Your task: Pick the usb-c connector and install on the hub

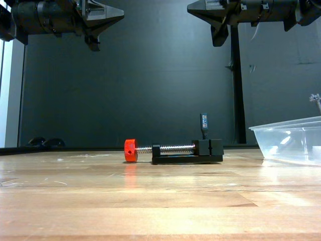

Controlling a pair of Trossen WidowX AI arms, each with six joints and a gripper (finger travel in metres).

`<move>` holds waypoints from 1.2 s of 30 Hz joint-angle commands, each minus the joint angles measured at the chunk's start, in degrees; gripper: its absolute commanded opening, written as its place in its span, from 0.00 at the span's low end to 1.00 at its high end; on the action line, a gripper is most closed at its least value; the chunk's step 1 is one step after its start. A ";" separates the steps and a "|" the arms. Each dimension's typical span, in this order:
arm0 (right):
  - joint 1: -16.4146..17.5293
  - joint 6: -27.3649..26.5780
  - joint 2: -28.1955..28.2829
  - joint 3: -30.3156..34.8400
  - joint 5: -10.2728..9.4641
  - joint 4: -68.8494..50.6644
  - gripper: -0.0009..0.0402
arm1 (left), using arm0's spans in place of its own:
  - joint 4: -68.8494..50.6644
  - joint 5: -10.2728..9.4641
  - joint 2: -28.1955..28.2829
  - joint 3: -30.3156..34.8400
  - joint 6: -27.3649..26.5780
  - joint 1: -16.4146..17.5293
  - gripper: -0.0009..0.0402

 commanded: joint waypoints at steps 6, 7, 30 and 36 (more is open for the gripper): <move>0.83 -0.57 -0.39 7.89 -1.27 -26.93 0.02 | 0.02 0.02 0.02 0.02 0.00 0.00 0.02; 0.94 -0.57 -0.39 9.07 -1.62 -31.12 0.02 | 0.02 0.02 0.00 0.02 0.00 0.02 0.02; 6.78 0.57 -0.33 20.74 0.00 -80.39 0.02 | 0.02 0.02 0.02 0.02 0.00 0.02 0.02; 9.03 2.16 -0.35 21.92 0.17 -88.02 0.02 | 0.02 0.02 0.02 0.02 0.00 0.02 0.02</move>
